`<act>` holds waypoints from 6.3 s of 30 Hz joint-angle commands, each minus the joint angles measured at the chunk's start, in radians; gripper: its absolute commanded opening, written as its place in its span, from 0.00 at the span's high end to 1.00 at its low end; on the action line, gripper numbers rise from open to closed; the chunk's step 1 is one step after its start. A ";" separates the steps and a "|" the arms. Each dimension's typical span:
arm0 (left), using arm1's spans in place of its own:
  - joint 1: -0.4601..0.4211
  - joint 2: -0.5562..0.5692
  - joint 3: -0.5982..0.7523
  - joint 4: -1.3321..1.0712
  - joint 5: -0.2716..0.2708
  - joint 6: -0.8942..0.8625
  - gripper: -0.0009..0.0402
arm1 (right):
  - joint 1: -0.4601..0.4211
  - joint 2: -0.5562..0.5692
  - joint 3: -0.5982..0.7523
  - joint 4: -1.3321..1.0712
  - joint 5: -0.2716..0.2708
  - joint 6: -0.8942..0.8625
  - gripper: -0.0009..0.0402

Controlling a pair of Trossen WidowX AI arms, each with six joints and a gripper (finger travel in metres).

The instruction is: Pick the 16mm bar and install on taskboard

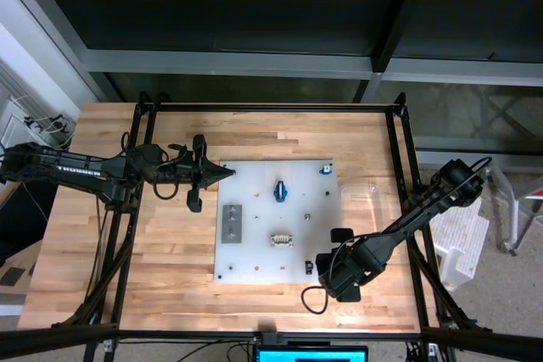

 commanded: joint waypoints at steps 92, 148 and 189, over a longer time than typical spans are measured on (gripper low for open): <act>0.000 0.000 0.000 0.000 0.000 0.000 0.98 | -0.034 -0.303 -0.010 -0.123 0.001 -0.039 0.57; 0.000 0.000 0.000 0.000 0.000 0.000 0.98 | -0.693 -0.785 -0.556 1.224 -0.167 -0.607 0.98; 0.000 0.000 0.000 0.000 0.000 0.000 0.98 | -0.734 -0.784 -0.627 1.321 -0.158 -0.568 0.98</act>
